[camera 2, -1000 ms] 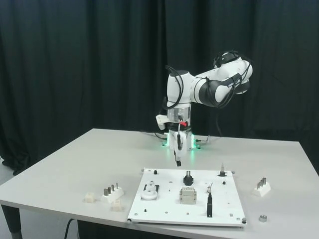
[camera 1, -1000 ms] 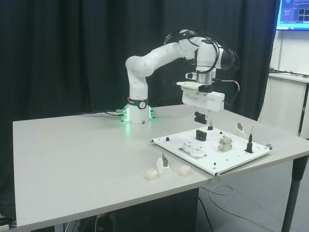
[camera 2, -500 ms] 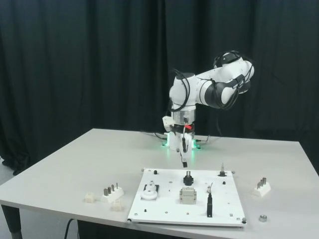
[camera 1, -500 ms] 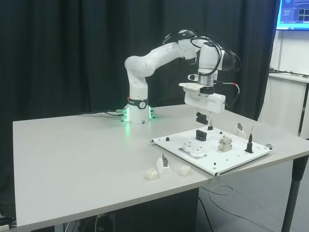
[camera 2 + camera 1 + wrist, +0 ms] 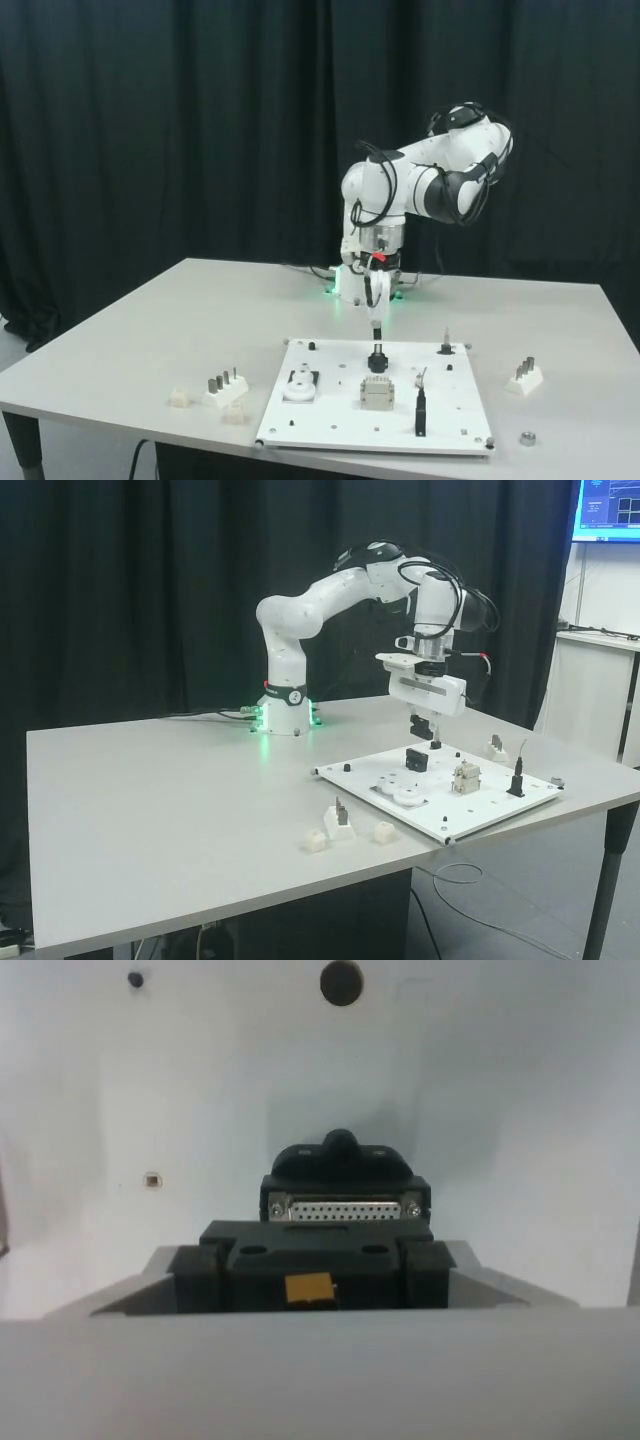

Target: Insert D-SUB.

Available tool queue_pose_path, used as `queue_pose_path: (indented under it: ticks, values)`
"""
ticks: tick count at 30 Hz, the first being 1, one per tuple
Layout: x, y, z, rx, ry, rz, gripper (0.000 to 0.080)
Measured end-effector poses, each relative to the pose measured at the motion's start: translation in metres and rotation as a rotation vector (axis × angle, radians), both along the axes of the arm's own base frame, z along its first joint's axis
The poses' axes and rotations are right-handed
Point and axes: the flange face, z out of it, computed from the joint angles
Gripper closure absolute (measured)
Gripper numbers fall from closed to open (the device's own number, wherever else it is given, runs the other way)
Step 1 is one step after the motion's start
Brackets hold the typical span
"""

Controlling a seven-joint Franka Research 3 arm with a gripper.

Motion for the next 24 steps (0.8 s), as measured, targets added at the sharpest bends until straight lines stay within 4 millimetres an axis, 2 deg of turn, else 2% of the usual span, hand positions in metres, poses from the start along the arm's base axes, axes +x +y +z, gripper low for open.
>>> queue_pose_path:
  ticks: [24]
  values:
    - [-0.007,-0.005,-0.014,-0.075,-0.072,-0.032,0.0425]
